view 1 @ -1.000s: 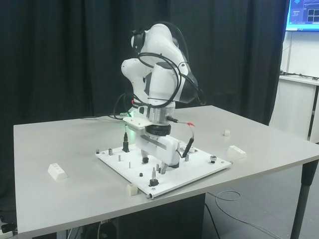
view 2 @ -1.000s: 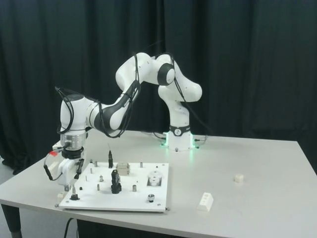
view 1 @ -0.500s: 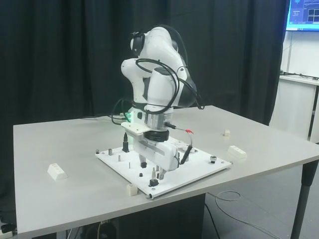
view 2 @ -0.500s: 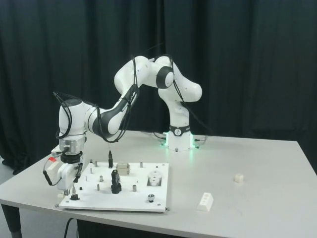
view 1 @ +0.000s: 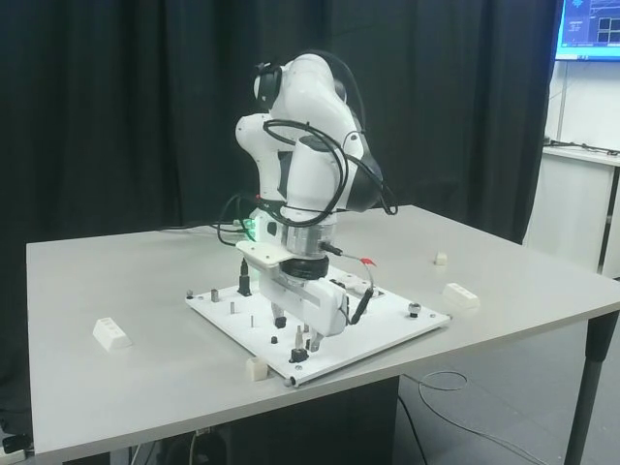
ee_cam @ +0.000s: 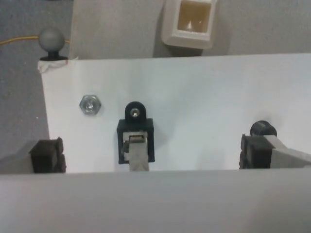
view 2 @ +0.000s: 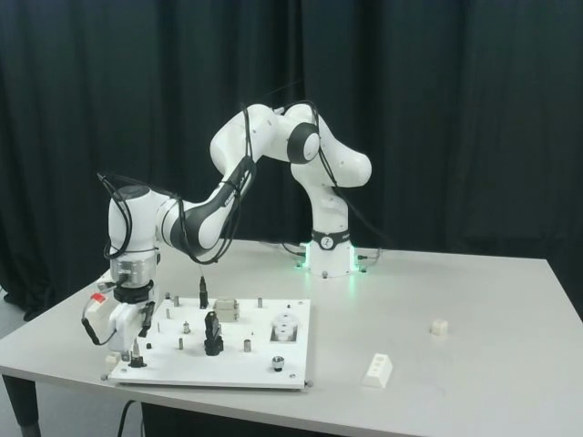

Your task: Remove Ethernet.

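Gripper [ee_cam: 150, 160] hangs low over the near corner of the white board [ee_cam: 204, 97], fingers [ee_cam: 47, 156] spread wide, either side of the Ethernet plug [ee_cam: 137, 150] seated in its black socket [ee_cam: 135, 141]. A small white block [view 1: 256, 368] sits just off the board's edge. Grey table [view 1: 116, 281] beneath, black curtains [view 1: 116, 107] far behind.
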Controlling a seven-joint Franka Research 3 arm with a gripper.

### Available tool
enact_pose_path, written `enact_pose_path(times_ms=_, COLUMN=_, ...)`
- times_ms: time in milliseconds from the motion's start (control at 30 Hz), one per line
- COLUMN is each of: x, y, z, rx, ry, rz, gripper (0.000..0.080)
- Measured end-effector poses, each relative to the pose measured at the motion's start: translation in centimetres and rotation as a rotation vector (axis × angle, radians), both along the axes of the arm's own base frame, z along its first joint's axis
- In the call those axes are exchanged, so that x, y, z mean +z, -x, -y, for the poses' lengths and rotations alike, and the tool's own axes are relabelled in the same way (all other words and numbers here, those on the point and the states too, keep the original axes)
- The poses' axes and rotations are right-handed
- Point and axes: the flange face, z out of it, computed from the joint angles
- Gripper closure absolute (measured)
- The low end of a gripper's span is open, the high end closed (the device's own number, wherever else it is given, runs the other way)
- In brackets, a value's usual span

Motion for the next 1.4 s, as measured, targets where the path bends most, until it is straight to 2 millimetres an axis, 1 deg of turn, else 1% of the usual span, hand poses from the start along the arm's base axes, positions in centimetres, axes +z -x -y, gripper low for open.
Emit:
enact_pose_path(times_ms=900, x=-1.5, y=0.2, z=0.1, rx=-0.005, ry=-0.015, rz=-0.01, gripper=0.0003)
enact_pose_path(times_ms=933, x=-1.5, y=0.2, z=0.0, rx=-0.005, ry=-0.016, rz=-0.008, gripper=0.0092)
enact_pose_path(times_ms=1200, x=-1.8, y=0.1, z=-0.1, rx=-0.007, ry=-0.025, rz=-0.003, gripper=0.0092)
enact_pose_path(times_ms=1233, x=-1.8, y=0.1, z=-0.1, rx=-0.006, ry=-0.026, rz=-0.003, gripper=0.0414)
enact_pose_path(times_ms=1400, x=-1.6, y=0.0, z=-0.2, rx=-0.006, ry=-0.026, rz=0.007, gripper=0.0414)
